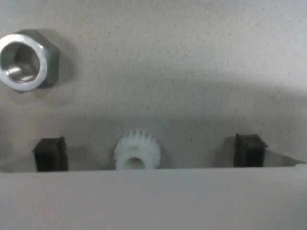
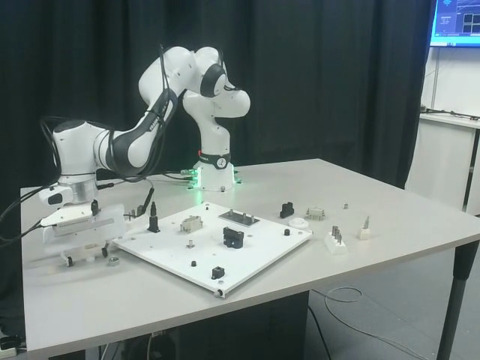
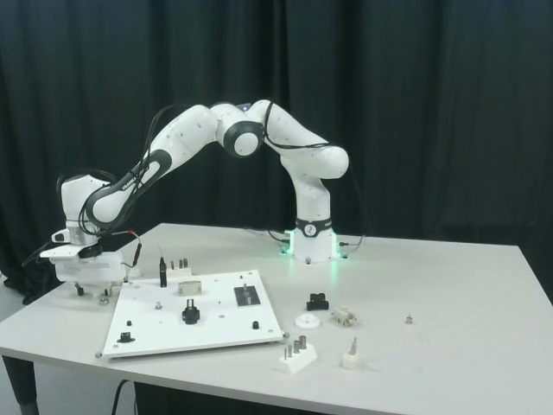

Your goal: Pick small gear.

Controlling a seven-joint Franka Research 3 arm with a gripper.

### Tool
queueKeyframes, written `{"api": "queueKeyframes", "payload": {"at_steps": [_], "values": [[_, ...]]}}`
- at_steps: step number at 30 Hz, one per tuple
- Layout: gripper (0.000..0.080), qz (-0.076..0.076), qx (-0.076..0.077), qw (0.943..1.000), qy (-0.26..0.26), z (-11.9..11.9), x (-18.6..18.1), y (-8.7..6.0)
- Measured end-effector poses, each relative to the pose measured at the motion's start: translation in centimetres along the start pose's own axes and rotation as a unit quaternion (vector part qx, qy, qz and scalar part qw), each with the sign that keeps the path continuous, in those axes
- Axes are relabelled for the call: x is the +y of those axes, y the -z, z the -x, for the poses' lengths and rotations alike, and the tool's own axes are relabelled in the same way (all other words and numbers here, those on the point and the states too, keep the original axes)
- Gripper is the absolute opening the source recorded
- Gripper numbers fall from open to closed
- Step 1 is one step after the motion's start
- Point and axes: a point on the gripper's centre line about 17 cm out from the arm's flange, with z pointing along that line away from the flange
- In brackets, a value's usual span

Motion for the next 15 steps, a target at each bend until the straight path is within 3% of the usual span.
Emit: {"api": "queueKeyframes", "payload": {"at_steps": [4,5,13,14,15], "values": [[0.0799,0.003,-0.002,1.0000,0.003,0.00,0.16,-0.21],[0.0642,0.004,-0.003,1.0000,0.003,0.00,0.19,-0.22],[0.0642,0.005,-0.005,1.0000,0.006,-0.12,0.18,-0.30],[0.0298,0.005,-0.005,1.0000,0.006,-0.14,0.17,-0.30],[0.0298,0.005,-0.005,1.0000,0.007,-0.16,0.15,-0.31]]}}
